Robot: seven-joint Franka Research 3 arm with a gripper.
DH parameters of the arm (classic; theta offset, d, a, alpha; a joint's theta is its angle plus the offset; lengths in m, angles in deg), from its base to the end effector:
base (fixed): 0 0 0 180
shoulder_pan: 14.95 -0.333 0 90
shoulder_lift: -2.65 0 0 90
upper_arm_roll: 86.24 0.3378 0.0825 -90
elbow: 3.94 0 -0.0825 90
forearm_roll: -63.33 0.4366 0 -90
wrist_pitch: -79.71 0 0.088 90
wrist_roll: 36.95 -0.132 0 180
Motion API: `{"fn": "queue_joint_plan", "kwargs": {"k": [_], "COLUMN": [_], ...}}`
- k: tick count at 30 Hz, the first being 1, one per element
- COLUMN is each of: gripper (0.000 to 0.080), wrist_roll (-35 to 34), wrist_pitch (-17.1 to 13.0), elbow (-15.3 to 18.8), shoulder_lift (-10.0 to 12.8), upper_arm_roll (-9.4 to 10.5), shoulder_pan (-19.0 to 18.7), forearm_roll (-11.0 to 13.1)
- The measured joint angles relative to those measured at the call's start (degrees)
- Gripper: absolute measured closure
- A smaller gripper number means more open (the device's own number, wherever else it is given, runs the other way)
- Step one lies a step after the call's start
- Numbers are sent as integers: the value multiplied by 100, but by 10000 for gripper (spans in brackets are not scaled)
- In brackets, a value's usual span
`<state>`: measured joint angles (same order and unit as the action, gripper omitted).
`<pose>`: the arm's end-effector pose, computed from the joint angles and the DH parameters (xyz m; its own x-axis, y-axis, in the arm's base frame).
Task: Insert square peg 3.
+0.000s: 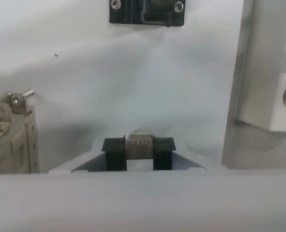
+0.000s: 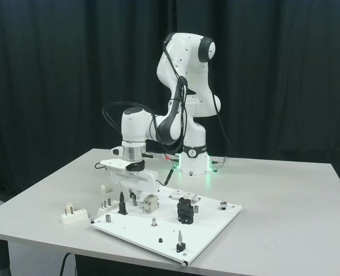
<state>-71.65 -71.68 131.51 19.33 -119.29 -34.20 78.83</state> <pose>0.5269 -0.1475 0.1791 0.4886 -0.8709 0.0529 -0.8716 -0.4900 -0.0158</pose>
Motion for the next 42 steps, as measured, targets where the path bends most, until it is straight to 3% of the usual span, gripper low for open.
{"fn": "queue_joint_plan", "kwargs": {"k": [19, 42], "gripper": [689, 689], "wrist_roll": [-123, -124], "wrist_pitch": [363, 400], "elbow": [4, 4], "shoulder_lift": [-92, -98], "upper_arm_roll": [-39, -47], "shoulder_pan": [2, 2], "forearm_roll": [0, 0]}}
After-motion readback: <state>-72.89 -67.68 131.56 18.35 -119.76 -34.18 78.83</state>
